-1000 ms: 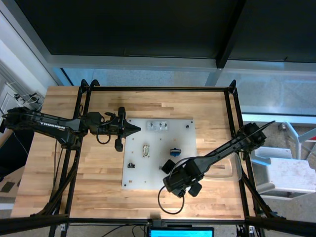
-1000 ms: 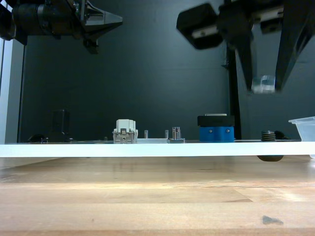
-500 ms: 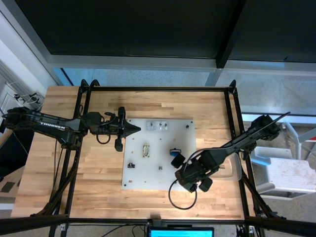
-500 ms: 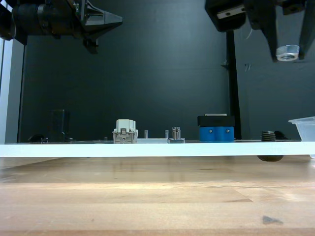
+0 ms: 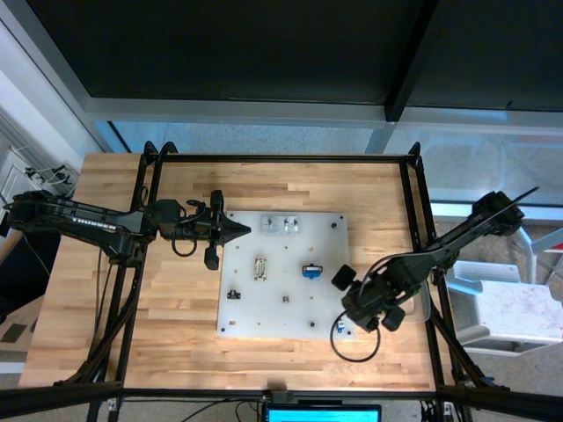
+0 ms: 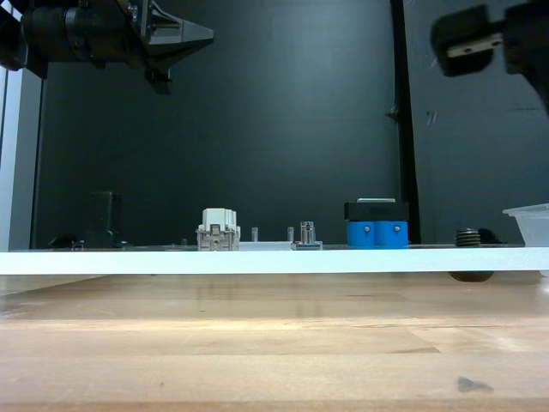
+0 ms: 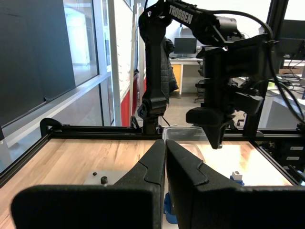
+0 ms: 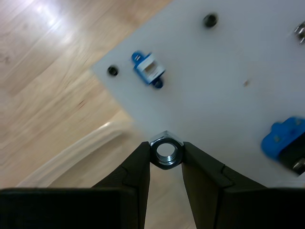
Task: Unfasten the M12 fastener and place in the container
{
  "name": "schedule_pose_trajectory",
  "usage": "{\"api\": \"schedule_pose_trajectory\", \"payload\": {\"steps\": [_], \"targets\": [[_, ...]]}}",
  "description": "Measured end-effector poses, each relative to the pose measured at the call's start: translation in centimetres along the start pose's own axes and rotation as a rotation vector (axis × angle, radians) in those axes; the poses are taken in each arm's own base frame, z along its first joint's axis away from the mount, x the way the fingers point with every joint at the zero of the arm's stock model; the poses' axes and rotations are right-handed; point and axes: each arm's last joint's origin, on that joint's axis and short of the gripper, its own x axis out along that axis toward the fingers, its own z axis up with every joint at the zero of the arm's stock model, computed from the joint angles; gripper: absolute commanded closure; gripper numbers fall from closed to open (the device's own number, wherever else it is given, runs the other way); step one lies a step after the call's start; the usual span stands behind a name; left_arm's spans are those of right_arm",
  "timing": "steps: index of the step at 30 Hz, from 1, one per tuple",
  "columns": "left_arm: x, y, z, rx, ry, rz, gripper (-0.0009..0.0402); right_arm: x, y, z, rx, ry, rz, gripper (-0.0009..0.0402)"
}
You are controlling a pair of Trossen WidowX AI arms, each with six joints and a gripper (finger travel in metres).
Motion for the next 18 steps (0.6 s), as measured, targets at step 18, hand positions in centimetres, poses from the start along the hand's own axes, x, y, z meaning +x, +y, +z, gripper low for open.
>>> {"api": "schedule_pose_trajectory", "payload": {"steps": [18], "targets": [[0.0, 0.0, 0.0, 0.000, 0.000, 0.000, 0.0393, -0.9, 2.9, -5.0, 0.250, 0.046, 0.020, 0.0374]]}}
